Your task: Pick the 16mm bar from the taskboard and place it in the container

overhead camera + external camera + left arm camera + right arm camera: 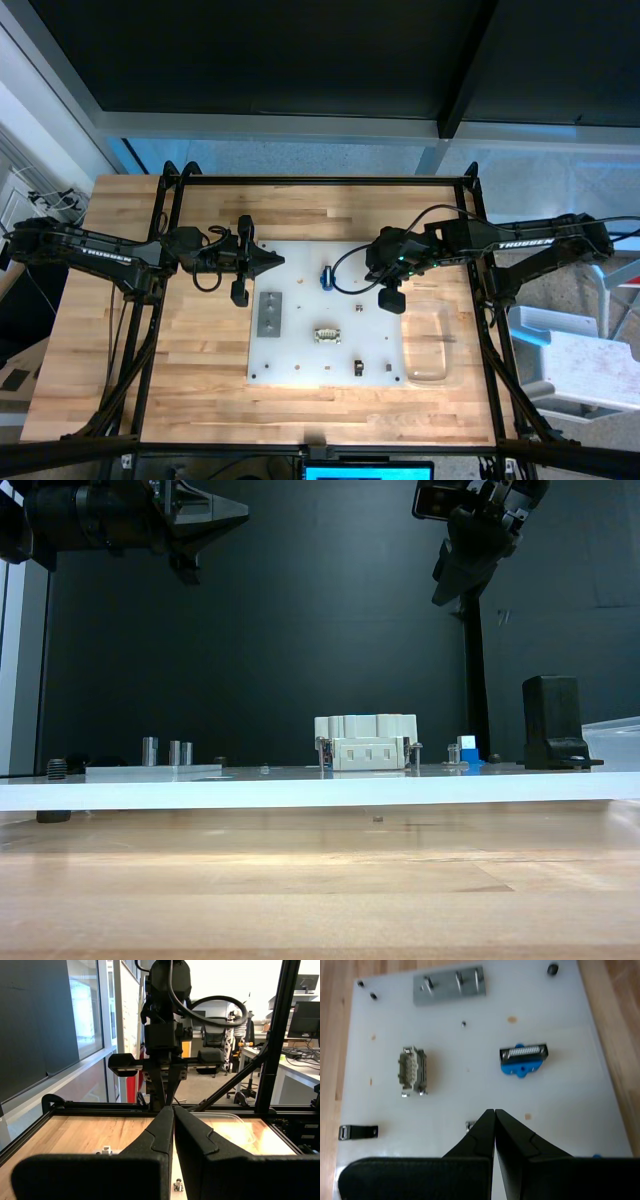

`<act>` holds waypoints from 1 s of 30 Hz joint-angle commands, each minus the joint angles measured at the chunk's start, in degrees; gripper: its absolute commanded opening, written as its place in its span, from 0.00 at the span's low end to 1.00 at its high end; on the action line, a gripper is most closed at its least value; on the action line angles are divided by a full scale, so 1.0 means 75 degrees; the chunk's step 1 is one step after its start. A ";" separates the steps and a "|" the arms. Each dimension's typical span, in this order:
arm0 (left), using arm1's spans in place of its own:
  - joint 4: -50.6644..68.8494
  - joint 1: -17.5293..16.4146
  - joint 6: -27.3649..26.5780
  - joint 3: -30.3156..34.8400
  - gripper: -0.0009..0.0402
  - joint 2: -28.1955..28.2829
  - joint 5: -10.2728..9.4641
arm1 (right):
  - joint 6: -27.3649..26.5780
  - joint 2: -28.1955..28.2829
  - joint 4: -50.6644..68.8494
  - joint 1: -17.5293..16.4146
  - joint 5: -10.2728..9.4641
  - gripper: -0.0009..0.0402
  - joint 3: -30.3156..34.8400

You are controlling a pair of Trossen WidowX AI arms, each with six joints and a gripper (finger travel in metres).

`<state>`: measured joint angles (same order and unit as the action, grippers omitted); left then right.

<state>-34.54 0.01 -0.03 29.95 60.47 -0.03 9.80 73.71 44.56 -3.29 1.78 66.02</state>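
Observation:
The white taskboard (300,355) lies mid-table, with a grey block (270,312) on its left part. Short grey pegs (459,977) stand upright in that block; the 16mm bar is among them, and I cannot tell which it is. They also show in the low view as pegs (150,750). The clear container (428,345) lies just right of the board. My right gripper (494,1111) is shut and empty, and it hangs high over the board's right part (392,300). My left gripper (173,1110) is shut, empty and level above the board's far left corner (278,260).
A blue connector (328,277), a beige multi-pin connector (326,334) and a small black part (358,366) sit on the board. A tiny metal fitting (468,1124) lies just below the right fingertips. A black frame (320,181) rings the wooden table.

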 commanded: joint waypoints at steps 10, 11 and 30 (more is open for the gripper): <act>0.0000 -0.0003 0.0003 0.0000 0.02 0.0003 0.0003 | 0.0440 0.0868 0.1740 -0.0501 -0.0009 0.02 0.1032; 0.0000 0.0000 0.0003 0.0000 0.02 0.0003 0.0003 | 0.0458 0.0886 0.1830 -0.0542 -0.0009 0.02 0.1064; 0.0000 -0.0003 0.0003 0.0000 0.02 0.0003 0.0003 | 0.1317 0.1478 0.2774 -0.1454 -0.0006 0.02 0.1431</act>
<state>-34.54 0.01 -0.03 29.95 60.47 -0.03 19.18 84.66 65.36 -13.74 1.72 76.75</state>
